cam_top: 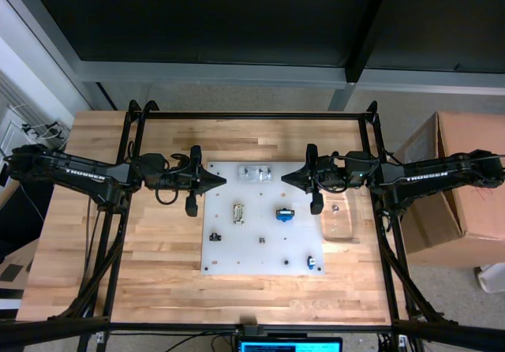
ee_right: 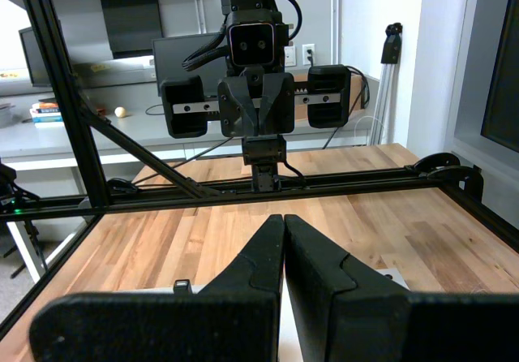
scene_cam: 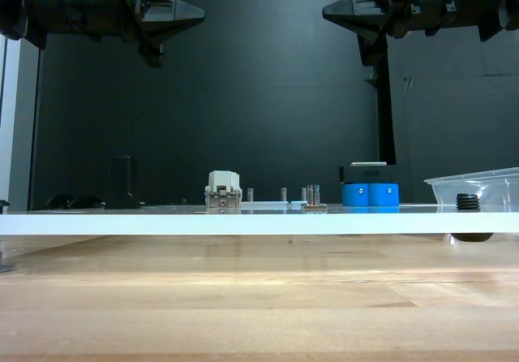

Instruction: Pick the M12 nut and place it on its threads and fasten

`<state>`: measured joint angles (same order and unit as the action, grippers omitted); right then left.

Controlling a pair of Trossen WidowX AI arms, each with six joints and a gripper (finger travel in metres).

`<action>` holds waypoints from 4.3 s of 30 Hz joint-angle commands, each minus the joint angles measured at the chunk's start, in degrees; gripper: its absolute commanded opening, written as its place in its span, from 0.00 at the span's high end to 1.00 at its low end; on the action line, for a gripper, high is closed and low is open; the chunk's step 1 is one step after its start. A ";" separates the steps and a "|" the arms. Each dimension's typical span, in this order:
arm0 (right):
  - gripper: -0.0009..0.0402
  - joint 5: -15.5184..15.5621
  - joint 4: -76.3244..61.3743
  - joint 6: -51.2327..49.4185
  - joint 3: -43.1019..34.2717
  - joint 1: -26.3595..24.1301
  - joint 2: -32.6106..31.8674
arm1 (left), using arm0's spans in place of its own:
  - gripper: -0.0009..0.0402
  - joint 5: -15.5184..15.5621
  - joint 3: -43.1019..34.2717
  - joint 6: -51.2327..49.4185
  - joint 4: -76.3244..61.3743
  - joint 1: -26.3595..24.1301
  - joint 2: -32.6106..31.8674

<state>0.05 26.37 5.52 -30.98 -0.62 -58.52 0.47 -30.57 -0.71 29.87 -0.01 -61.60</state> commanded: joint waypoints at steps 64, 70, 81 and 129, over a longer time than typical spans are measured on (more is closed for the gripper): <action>0.58 2.60 -90.58 55.10 -17.55 -0.35 -8.79 | 0.98 -0.02 0.00 0.00 0.00 0.00 0.00; 0.51 2.54 -88.19 58.18 -11.96 -0.37 -8.79 | 0.98 -0.02 0.00 0.00 0.00 0.00 0.00; 0.47 2.45 -80.96 59.78 -5.09 -0.31 -8.79 | 0.98 -0.02 0.00 0.00 0.00 0.00 0.00; 0.80 2.62 -71.04 58.73 -0.66 -0.24 -15.52 | 0.98 -0.02 0.00 0.02 0.02 0.00 0.00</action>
<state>2.37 -45.39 64.36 -31.70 -0.89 -73.93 0.45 -30.55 -0.71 29.87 -0.01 -61.60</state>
